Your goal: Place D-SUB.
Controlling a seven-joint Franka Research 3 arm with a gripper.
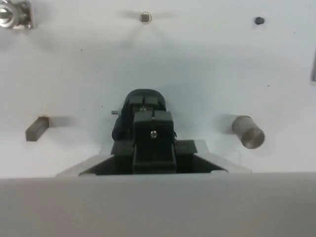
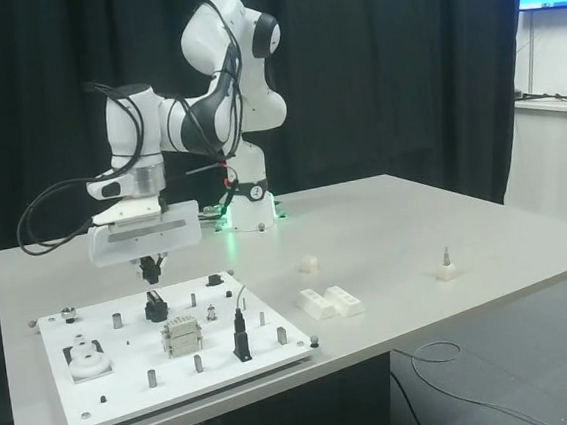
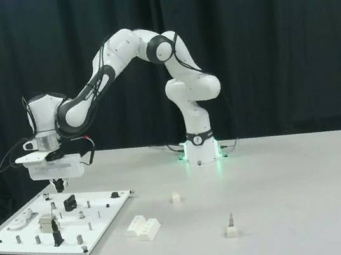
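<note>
The D-SUB is a black hooded connector standing upright on the white board, in its rear left part. It also shows in the second room view as the D-SUB. My gripper hangs straight above it with a small gap and points down; the second room view has the gripper just over the board's far edge. From the wrist, the D-SUB lies directly beyond the black gripper, partly covered by it. Whether they touch is hidden.
On the board stand a grey peg, a small grey block, a bolt, a grey multi-pin connector and a black plug with a cable. White blocks and a small stand sit on the table.
</note>
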